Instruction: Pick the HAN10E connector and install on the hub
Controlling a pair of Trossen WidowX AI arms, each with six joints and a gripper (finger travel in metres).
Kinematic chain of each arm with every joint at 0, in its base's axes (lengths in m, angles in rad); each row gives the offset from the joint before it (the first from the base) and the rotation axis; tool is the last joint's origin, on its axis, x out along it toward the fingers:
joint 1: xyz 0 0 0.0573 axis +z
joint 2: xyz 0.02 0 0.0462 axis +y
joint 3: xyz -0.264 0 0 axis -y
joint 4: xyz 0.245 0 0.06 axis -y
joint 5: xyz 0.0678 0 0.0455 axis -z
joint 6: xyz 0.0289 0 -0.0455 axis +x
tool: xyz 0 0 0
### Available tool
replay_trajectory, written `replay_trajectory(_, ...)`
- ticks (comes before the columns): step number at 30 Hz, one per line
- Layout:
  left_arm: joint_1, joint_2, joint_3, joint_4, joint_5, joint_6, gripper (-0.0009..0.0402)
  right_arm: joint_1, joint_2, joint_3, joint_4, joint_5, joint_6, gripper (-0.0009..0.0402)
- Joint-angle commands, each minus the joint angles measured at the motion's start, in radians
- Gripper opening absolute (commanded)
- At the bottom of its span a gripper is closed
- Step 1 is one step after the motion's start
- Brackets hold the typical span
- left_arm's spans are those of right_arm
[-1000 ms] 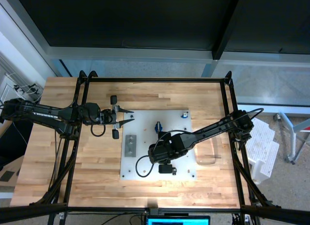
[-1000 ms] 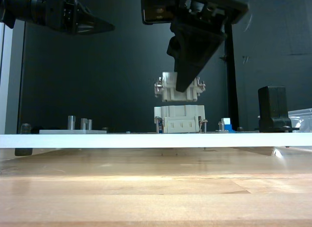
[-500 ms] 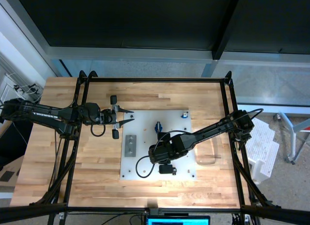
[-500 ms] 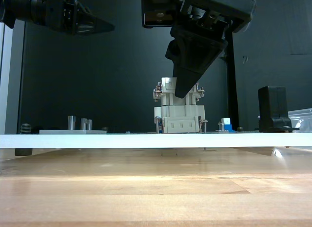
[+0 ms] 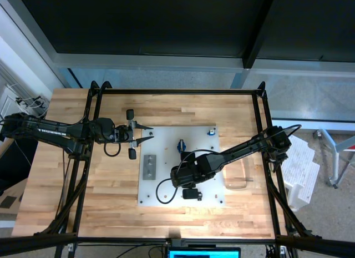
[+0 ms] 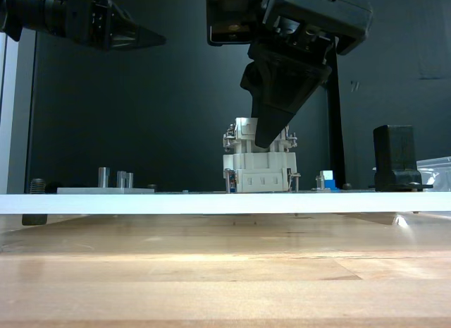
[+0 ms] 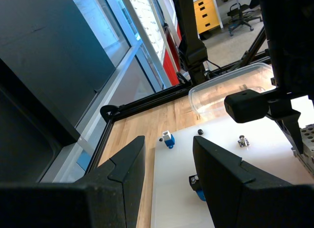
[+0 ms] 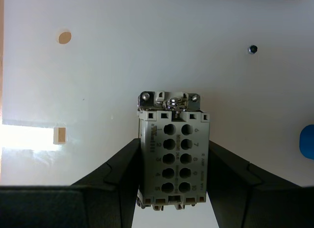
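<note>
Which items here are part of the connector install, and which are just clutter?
Job: HAN10E connector, held by right gripper, on top of the hub.
Lying about: grey metal block, blue knob, black part, clear tub; left gripper open, parked by white plate left edge.

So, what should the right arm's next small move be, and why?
Probably press straight down a little. The right tool, shut on the HAN10E connector, holds it atop the hub, but most of its body shows above, so it looks unseated. The left tool hangs open over the plate's left edge.

numbers 1–10 on han10e connector [image 8: 173, 154]
</note>
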Motion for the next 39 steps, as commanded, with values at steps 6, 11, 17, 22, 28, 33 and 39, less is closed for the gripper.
replay_trajectory(6, 0.0, 0.0, 0.0, 0.0, 0.0, 0.0, 0.0131, 0.0, 0.002, -0.076, 0.088, -0.012, 0.004, 0.0064)
replay_trajectory(11, 0.0, 0.0, 0.0, 0.0, 0.0, 0.0, 0.0131, 0.0, 0.001, -0.08, 0.087, -0.012, 0.004, 0.0064)
replay_trajectory(17, 0.0, 0.0, 0.0, 0.0, 0.0, 0.0, 0.0131, 0.0, 0.0, -0.075, 0.086, -0.012, -0.003, 0.0066)
replay_trajectory(22, 0.0, 0.0, 0.0, 0.0, 0.0, 0.0, 0.0131, 0.001, -0.013, -0.075, 0.091, -0.012, -0.001, 0.011)
replay_trajectory(28, 0.0, 0.0, 0.0, 0.0, 0.0, 0.0, 0.0131, 0.001, -0.034, -0.075, 0.095, -0.012, 0.016, 0.0185)
replay_trajectory(33, 0.0, 0.0, 0.0, 0.0, 0.0, 0.0, 0.0131, 0.001, -0.057, -0.075, 0.09, -0.014, 0.026, 0.0244)
replay_trajectory(39, 0.0, 0.0, 0.0, 0.0, 0.0, 0.0, 0.0131, 0.001, -0.105, -0.075, 0.048, -0.05, 0.043, 0.0291)
